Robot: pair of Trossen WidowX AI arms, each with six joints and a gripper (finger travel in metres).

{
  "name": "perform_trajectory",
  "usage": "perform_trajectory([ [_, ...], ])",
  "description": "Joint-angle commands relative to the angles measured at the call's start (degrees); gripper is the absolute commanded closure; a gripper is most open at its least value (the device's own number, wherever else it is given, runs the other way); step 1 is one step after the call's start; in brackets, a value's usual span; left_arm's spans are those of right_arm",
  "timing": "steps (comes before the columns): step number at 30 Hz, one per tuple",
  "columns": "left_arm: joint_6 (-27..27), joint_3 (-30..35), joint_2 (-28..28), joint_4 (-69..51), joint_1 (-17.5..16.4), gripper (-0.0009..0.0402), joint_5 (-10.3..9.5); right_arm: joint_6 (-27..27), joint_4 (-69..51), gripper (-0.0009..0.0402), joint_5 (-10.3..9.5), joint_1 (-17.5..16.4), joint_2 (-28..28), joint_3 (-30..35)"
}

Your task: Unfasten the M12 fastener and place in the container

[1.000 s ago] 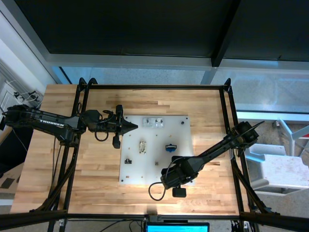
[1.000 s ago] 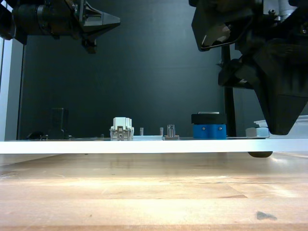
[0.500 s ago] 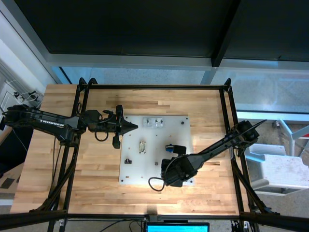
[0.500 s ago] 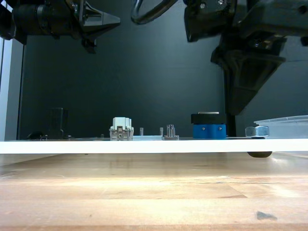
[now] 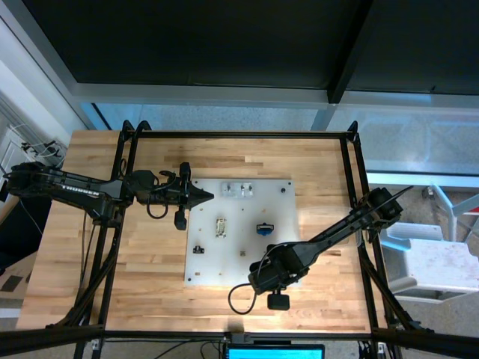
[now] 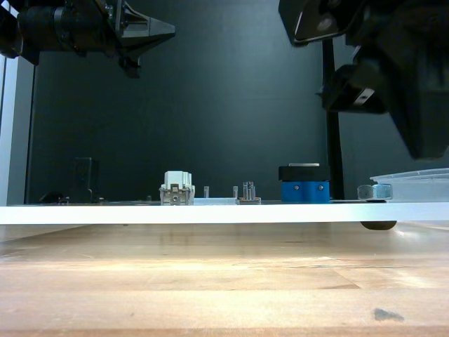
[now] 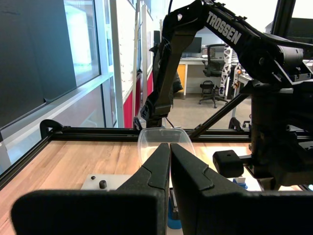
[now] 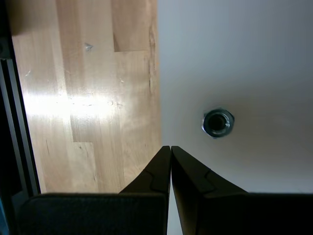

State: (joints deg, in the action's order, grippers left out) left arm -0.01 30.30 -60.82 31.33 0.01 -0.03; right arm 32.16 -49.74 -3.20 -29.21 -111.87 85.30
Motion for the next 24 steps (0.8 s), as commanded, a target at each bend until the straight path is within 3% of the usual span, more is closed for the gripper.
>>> perform_trajectory([
  [1, 0.0, 0.0, 0.0, 0.0, 0.0, 0.0393, 0.00, -0.3, 1.1, 0.0393, 0.24, 0.2, -0.2, -1.4],
  [7, 0.0, 0.0, 0.0, 0.0, 0.0, 0.0393, 0.00, -0.2, 2.9, 0.0393, 0.22, 0.2, -0.2, -3.4],
  [11, 0.0, 0.0, 0.0, 0.0, 0.0, 0.0393, 0.00, -0.3, 3.1, 0.0393, 1.66, 0.4, -0.2, -3.5],
  [20, 0.0, 0.0, 0.0, 0.0, 0.0, 0.0393, 0.00, -1.1, 3.3, 0.0393, 2.86, 1.0, -0.2, -3.5],
  [21, 0.0, 0.0, 0.0, 0.0, 0.0, 0.0393, 0.00, -1.1, 2.9, 0.0393, 3.89, 1.0, -0.1, -3.5],
  [22, 0.0, 0.0, 0.0, 0.0, 0.0, 0.0393, 0.00, -0.6, 2.1, 0.0393, 6.23, 1.0, -0.1, -3.5],
  [24, 0.0, 0.0, 0.0, 0.0, 0.0, 0.0393, 0.00, 2.7, -1.2, 0.0393, 13.79, 1.0, 0.2, -3.2],
])
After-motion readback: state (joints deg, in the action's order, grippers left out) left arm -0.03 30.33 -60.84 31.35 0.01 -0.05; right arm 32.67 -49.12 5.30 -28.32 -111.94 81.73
